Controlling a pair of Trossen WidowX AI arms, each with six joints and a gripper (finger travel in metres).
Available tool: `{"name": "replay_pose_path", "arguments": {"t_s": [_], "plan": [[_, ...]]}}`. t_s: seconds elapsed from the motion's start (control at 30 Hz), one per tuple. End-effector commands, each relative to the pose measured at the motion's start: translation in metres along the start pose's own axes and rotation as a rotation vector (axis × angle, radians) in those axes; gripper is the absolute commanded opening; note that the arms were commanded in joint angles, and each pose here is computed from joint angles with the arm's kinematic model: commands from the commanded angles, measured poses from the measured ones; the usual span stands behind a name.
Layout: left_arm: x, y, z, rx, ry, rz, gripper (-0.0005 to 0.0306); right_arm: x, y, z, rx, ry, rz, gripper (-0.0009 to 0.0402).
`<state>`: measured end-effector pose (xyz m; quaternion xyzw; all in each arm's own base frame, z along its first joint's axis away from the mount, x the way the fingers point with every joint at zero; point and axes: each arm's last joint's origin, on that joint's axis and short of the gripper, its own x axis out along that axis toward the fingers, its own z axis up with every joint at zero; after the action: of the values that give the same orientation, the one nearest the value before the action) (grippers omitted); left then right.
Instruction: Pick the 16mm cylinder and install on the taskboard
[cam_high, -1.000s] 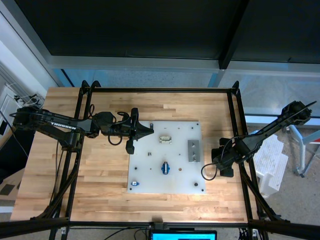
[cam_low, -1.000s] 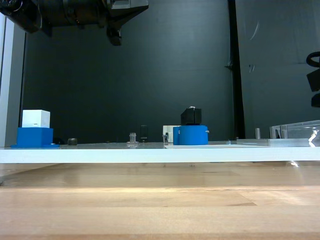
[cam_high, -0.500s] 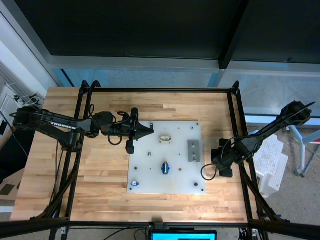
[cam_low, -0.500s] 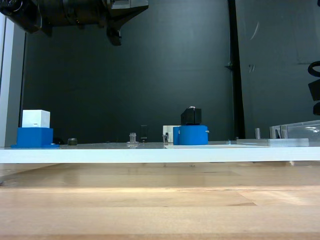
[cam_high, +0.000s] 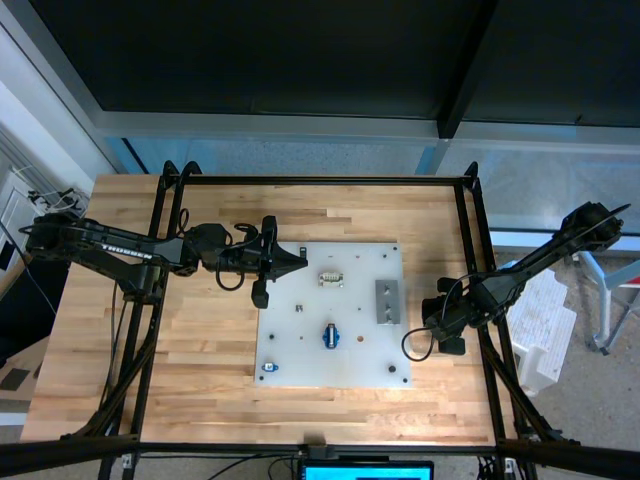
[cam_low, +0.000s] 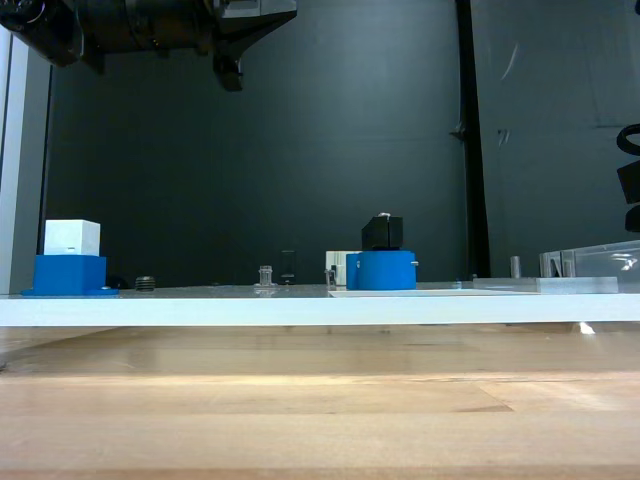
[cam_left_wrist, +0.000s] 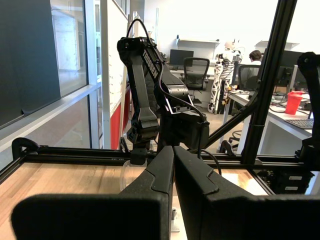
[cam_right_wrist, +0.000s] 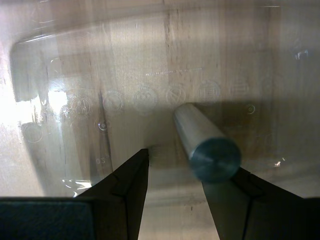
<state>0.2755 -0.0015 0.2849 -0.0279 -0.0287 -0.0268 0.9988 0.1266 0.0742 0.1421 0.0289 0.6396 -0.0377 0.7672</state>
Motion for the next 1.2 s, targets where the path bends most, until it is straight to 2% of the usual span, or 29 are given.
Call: {"name": "replay_pose_path", "arguments": {"t_s": [0.03, 0.67, 1.2], "plan": [[0.0001, 0.0001, 0.0000, 0.000, 0.000, 0.000, 0.0000, 0.0003, -0.0002, -0.0003, 0.000, 0.003, -0.002, 0.0129], [0.0001, 0.0000, 0.0000, 0.000, 0.000, 0.000, 0.0000, 0.0007, -0.0004, -0.0007, 0.000, 0.004, -0.002, 0.0118], [0.0001, 0.0000, 0.0000, 0.000, 0.000, 0.000, 0.0000, 0.0007, -0.0003, -0.0007, 0.000, 0.004, -0.001, 0.0061]]}}
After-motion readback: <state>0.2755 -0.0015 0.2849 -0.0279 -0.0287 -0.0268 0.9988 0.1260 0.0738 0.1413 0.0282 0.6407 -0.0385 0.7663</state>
